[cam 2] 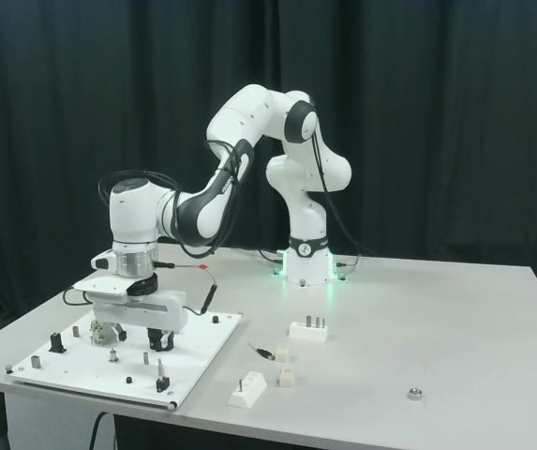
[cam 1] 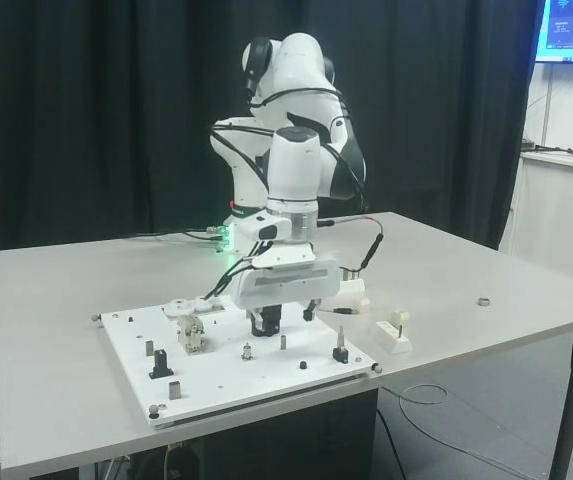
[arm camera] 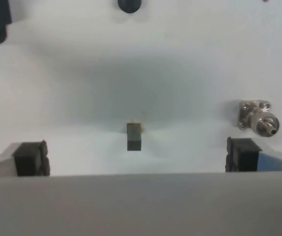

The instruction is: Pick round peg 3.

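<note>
In the wrist view a small grey peg (arm camera: 134, 136) stands upright on the white board (arm camera: 141, 73), and its top looks squared rather than round. My gripper (arm camera: 136, 157) is open, with one black pad (arm camera: 30, 158) on each side of the peg and wide gaps between them. The peg sits midway between the pads and touches neither. From the room cameras the gripper (cam 1: 266, 322) (cam 2: 142, 337) hangs low over the white board (cam 1: 216, 385) (cam 2: 81, 370), and the peg under it is hidden by the hand.
A metal screw connector (arm camera: 258, 119) is fixed to the board close to one finger. Other small pegs (cam 1: 247, 351) (cam 1: 283, 341) and black posts (cam 1: 340, 352) (cam 1: 158, 362) stand nearby. White holder blocks (cam 1: 391, 335) (cam 2: 307, 330) and a loose nut (cam 1: 484, 300) lie on the grey table.
</note>
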You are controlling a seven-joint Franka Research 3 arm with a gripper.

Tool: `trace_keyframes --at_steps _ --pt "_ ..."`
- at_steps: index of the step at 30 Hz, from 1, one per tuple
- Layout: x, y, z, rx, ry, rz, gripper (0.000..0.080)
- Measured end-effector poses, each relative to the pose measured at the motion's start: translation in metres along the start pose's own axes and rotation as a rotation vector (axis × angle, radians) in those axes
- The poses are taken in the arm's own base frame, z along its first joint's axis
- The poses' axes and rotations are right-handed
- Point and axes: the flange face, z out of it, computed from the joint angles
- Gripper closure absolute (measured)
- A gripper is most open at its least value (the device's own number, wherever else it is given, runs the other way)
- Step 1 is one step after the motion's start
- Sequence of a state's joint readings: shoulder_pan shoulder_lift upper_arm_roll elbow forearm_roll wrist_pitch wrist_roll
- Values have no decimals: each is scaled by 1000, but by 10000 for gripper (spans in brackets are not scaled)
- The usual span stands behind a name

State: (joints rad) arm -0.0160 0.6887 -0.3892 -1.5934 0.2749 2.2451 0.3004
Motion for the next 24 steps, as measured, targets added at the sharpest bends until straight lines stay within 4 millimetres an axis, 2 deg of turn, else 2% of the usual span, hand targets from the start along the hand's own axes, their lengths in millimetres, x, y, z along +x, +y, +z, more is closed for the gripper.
trace_keyframes --at_steps 16,24 --pt "-4 -11 -25 6 33 -174 3" --pt "-18 -27 -41 24 38 -317 3"
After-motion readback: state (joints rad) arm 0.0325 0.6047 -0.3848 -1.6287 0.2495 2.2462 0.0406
